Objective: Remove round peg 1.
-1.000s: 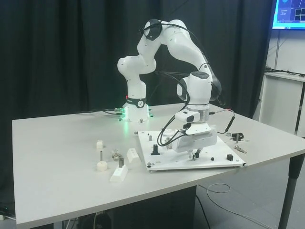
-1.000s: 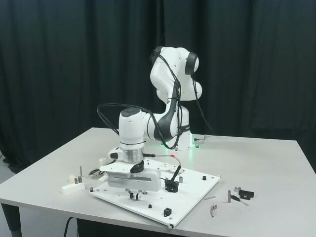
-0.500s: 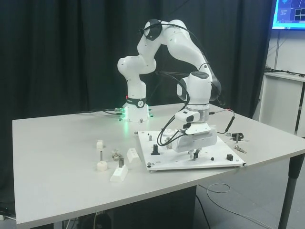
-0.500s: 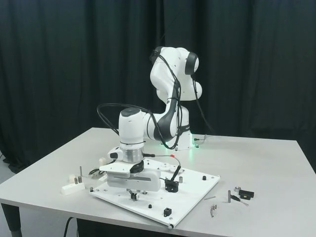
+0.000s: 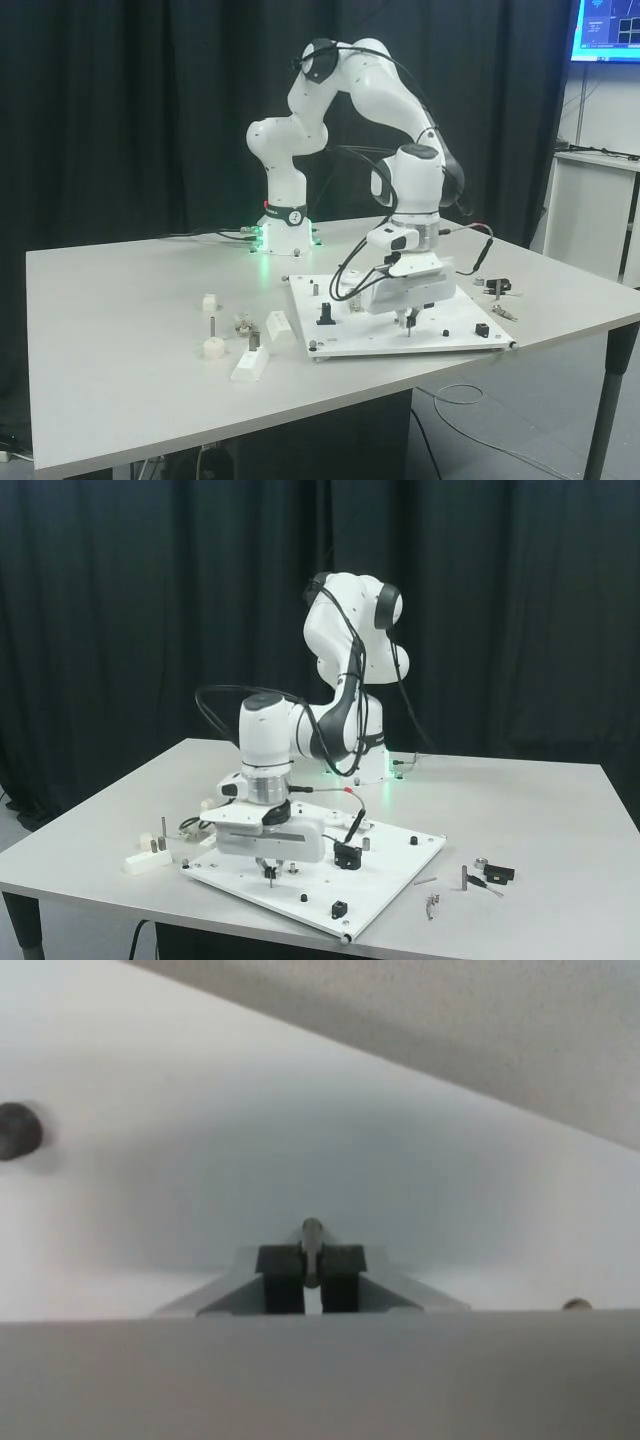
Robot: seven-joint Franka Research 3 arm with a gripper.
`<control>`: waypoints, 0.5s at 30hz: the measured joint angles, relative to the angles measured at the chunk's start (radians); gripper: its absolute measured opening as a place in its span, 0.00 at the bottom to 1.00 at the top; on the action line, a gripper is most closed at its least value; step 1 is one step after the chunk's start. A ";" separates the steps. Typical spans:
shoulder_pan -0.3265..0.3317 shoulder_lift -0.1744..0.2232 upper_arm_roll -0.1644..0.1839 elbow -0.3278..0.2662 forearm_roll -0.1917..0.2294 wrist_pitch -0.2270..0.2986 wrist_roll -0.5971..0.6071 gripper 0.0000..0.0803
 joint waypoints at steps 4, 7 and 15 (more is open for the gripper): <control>0.000 -0.020 -0.003 0.000 -0.006 -0.023 0.001 0.04; 0.000 -0.037 -0.006 0.000 -0.021 -0.046 0.009 0.04; 0.000 -0.074 -0.011 0.000 -0.040 -0.087 0.020 0.04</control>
